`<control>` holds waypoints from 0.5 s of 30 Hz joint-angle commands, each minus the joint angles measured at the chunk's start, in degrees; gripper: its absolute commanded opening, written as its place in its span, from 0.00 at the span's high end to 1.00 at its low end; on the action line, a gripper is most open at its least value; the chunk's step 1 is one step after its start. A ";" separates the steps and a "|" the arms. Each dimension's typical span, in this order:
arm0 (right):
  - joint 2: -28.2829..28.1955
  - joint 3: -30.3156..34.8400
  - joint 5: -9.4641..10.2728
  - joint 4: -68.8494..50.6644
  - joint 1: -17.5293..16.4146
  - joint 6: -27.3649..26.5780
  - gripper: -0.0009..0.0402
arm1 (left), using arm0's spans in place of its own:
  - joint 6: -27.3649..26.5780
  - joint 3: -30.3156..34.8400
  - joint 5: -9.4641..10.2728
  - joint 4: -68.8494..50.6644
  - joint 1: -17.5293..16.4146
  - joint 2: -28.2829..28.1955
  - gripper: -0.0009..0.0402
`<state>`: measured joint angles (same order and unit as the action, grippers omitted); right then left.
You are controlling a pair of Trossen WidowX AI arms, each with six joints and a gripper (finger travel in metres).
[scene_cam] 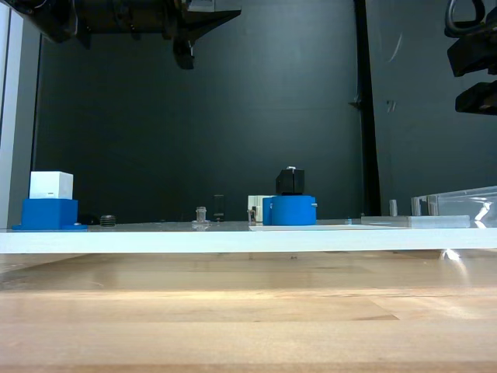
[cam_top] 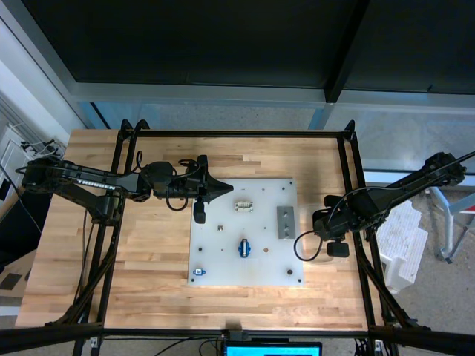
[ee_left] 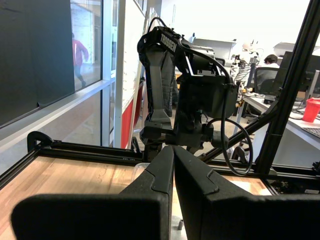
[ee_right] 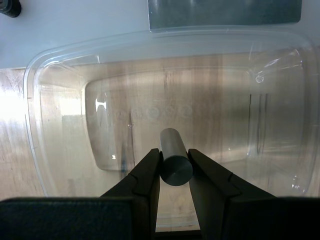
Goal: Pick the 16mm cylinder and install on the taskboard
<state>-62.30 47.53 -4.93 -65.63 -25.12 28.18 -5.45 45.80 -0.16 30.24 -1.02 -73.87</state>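
Observation:
A silver-grey round peg, the 16mm cylinder [ee_right: 175, 161], sits between the fingers of my right gripper [ee_right: 175, 156], which is shut on it and held above a clear plastic tray [ee_right: 35, 100]. From above, the right gripper [cam_top: 321, 221] hovers just off the right edge of the taskboard [cam_top: 223, 252], a white square plate. My left gripper [cam_top: 220, 189] is shut with nothing in it, raised over the board's far left edge and pointing right. In the left wrist view its fingertips [ee_left: 167, 155] touch each other.
The board carries a blue fitting [cam_top: 243, 248], a grey metal block [cam_top: 286, 221], a beige connector [cam_top: 243, 205] and a blue-and-white piece [cam_top: 199, 274] at its near left corner. A black frame [cam_top: 349, 185] rings the wooden table.

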 commanded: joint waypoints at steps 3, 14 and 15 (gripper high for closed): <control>-2.97 1.95 0.00 1.09 0.00 -0.07 0.96 | 0.02 0.00 0.00 0.02 -0.02 0.00 0.98; -14.64 11.39 -0.02 1.97 0.85 -2.32 0.96 | 0.02 0.00 0.00 0.02 0.00 0.00 0.98; -15.58 12.07 -0.02 2.21 0.96 -2.38 0.96 | 0.02 0.00 0.00 0.02 0.00 0.00 0.98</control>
<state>-76.75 58.74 -4.93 -63.70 -24.34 25.82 -5.43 45.80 -0.14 30.26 -1.02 -73.84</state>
